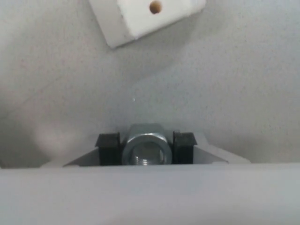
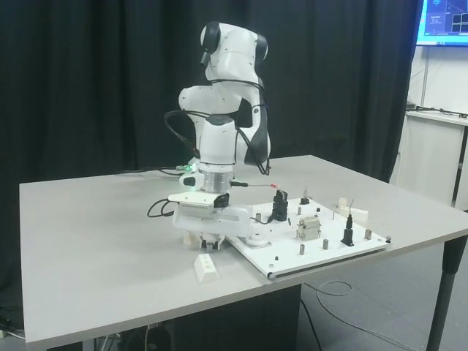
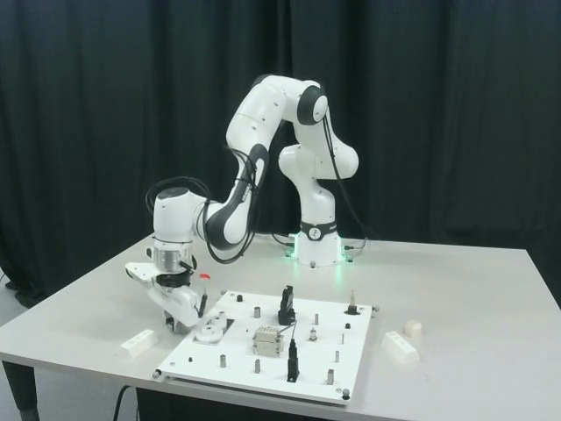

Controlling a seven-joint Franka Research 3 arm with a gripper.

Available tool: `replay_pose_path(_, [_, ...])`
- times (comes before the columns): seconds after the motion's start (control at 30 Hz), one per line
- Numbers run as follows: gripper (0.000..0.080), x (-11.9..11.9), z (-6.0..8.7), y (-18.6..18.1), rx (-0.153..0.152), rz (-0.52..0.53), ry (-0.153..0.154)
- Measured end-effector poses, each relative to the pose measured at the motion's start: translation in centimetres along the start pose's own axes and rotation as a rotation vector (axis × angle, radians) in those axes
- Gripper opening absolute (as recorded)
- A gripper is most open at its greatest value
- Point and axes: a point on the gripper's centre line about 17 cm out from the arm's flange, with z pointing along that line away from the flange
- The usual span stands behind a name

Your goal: Pick bolt 4.

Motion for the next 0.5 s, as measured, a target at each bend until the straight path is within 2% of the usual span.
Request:
replay_pose_path(0.27, [0.0237, 0.1, -1.5, 0.2, 0.012, 0.011, -0.010])
replay_pose_path(0.5, [0.0237, 0.1, -2.1, 0.3, 0.017, -0.002, -0.014])
